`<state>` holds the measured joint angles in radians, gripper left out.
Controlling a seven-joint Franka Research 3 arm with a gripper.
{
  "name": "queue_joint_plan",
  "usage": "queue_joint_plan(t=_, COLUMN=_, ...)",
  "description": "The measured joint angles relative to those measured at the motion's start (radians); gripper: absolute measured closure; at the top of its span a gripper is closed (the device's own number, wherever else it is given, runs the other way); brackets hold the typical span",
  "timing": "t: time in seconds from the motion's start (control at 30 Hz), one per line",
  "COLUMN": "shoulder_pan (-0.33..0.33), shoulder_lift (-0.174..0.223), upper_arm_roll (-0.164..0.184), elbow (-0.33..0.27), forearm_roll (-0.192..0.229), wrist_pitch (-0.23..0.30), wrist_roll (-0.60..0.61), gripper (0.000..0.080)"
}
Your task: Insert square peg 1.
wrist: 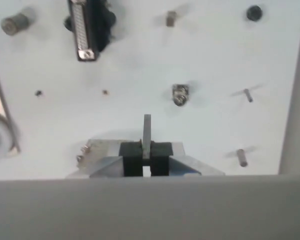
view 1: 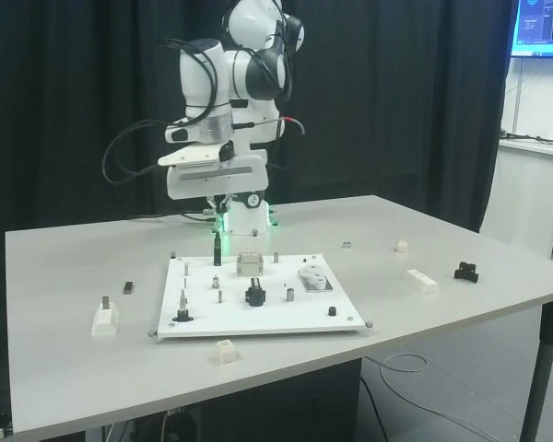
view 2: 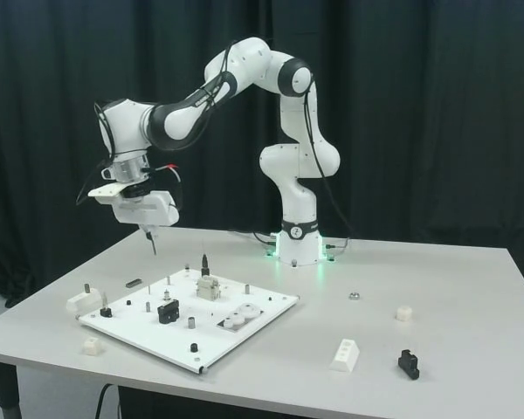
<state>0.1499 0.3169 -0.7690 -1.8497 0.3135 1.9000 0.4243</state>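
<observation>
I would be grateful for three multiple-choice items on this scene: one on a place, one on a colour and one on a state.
1. Where is the end effector?
A. Resting flat on the board
B. Raised in the air above the table
C. Below the tabletop

2. What colour is the board?
A. White
B. Black
C. Green

3. What state is the end effector in?
A. Open and empty
B. Shut on nothing
C. Shut on a thin peg

Answers:
1 B, since both room views show it hanging well clear of every surface.
2 A, since the board shows white in all three views.
3 C, since the wrist view shows the peg clamped between the black fingertips and sticking out beyond them.
</observation>
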Motion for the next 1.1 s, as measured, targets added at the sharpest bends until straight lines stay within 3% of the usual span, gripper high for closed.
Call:
queue_joint_plan(t=0.4, shoulder_pan=0.070, shoulder_lift=-0.002, upper_arm_roll=0.000, elbow=-0.029, forearm_roll=-0.013, wrist_pitch=0.070, wrist_roll=0.135, gripper=0.0776)
queue_joint_plan(t=0.63, shoulder_pan=0.101, shoulder_lift=-0.004, upper_arm_roll=0.000, elbow=-0.054, forearm_roll=-0.063, wrist_pitch=0.114, wrist_roll=0.228, gripper=0.0776)
queue_joint_plan(t=0.87, shoulder_pan=0.121, shoulder_lift=-0.020, upper_arm_roll=0.003, elbow=-0.082, forearm_roll=-0.110, wrist_pitch=0.152, wrist_roll=0.179, gripper=0.0776)
queue_joint_plan(t=1.1, shoulder_pan=0.133, shoulder_lift=-0.035, upper_arm_roll=0.008, elbow=-0.120, forearm_roll=-0.112, wrist_pitch=0.208, wrist_roll=0.126, gripper=0.0776)
